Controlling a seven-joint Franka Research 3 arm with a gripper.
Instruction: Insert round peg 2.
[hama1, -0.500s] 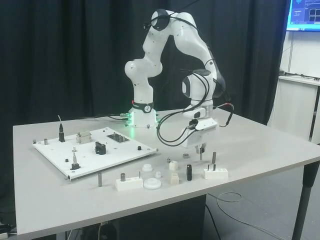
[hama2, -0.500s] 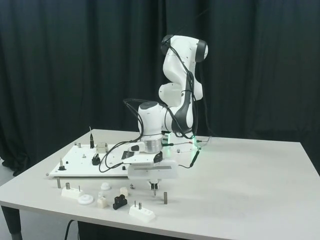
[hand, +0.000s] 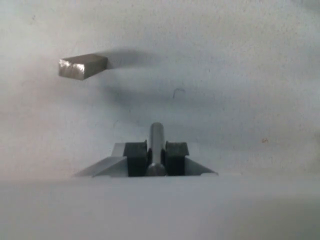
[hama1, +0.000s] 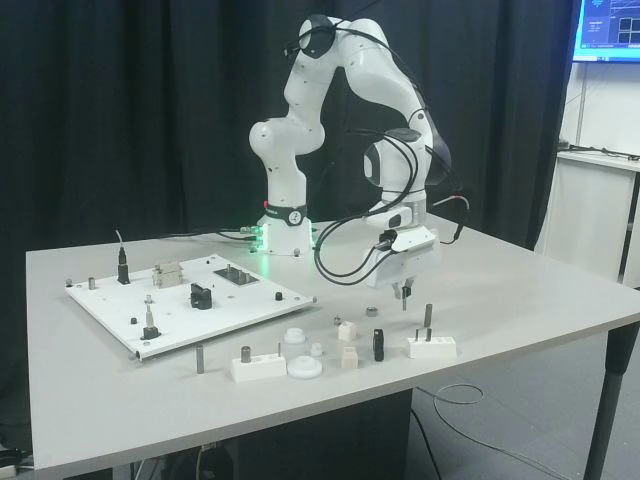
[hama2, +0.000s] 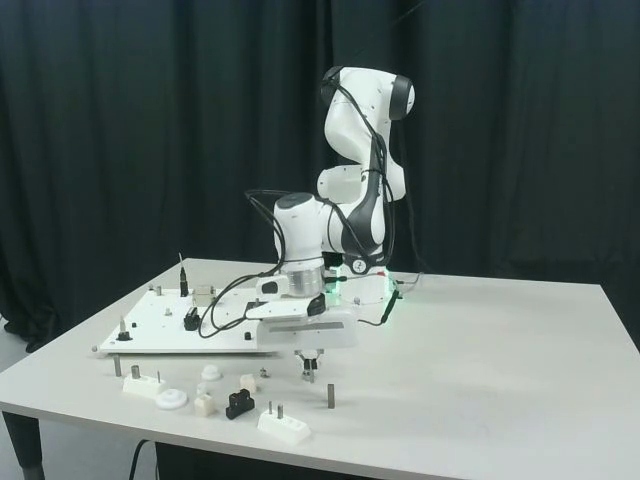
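Note:
In the wrist view a thin grey round peg (hand: 156, 134) stands clamped between my two black fingertips (hand: 135, 156). My gripper (hama1: 403, 293) hangs a little above the grey table, right of the white assembly board (hama1: 190, 305), and it is shut on the peg (hama1: 404, 302). From the second room camera the gripper (hama2: 308, 367) sits just above the table with the peg (hama2: 309, 376) pointing down. Another grey peg (hama1: 428, 315) stands upright on the table close by, and it shows in the wrist view as a grey metal piece (hand: 82, 66).
The board carries several fixtures and small posts. A row of loose parts lies along the table's front: white holder blocks (hama1: 432, 347) (hama1: 257, 367), white round pieces (hama1: 305, 368), a black clip (hama1: 378, 343) and a short grey post (hama1: 200, 357). Cables hang from the wrist.
The gripper has risen a little from the table with the peg between its fingers. The forearm has lifted with it. The loose parts have not moved.

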